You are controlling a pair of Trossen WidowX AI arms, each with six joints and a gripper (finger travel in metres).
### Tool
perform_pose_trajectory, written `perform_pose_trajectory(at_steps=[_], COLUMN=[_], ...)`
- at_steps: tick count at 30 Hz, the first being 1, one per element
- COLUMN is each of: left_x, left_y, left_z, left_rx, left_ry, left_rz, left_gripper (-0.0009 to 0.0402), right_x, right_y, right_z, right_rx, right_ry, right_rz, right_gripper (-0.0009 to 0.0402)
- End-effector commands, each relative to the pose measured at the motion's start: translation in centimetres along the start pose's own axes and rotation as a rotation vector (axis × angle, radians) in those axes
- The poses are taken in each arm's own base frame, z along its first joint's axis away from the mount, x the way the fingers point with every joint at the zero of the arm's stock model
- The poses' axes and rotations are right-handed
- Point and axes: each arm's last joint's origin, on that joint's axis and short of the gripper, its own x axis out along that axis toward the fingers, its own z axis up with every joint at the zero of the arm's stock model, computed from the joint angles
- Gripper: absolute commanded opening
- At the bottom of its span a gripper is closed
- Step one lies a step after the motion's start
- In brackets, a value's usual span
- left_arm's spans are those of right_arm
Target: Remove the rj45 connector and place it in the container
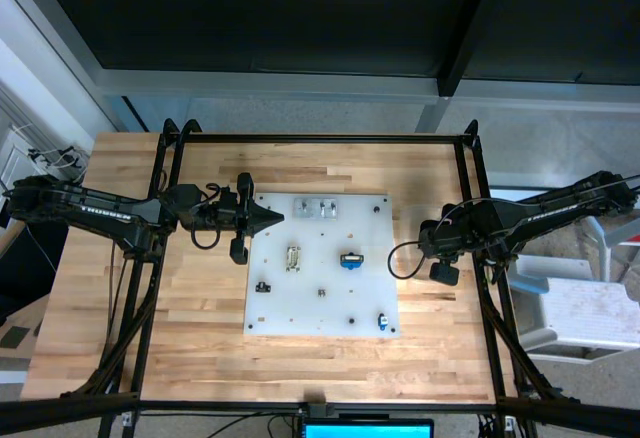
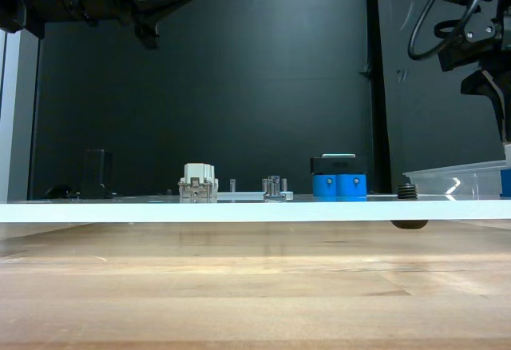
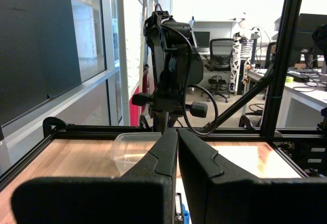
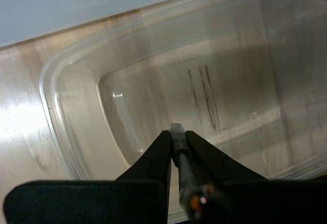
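Not much to read here tbh. The only lettering I can spot is the white brand word on the long black link of each arm in the high view. It looks like TROSSEN on the left arm, near the tabletop left edge, behind the left tool, which is pinched together over the white board left edge. Same word on the right arm, out past the tabletop's right edge. Its right tool is clamped on the rj45 connector over the container. The screen at the tabletop's near edge is too small to read.
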Motion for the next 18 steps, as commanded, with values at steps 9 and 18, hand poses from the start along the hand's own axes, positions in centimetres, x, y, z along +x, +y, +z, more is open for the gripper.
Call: perform_pose_trajectory(at_steps=[9,18], left_x=[0.0,0.01], left_y=[0.0,0.01], left_z=[0.01,0.0], left_rx=[0.0,0.0], left_ry=[0.0,0.0], left_rz=[0.0,0.0], left_gripper=[0.0001,0.0001], right_x=[0.11,0.11], right_y=[0.03,0.01], right_z=[0.0,-0.04], right_rx=[0.027,0.033], right_ry=[-0.004,0.0], right_rz=[0.002,-0.001], right_gripper=[0.0047,0.011])
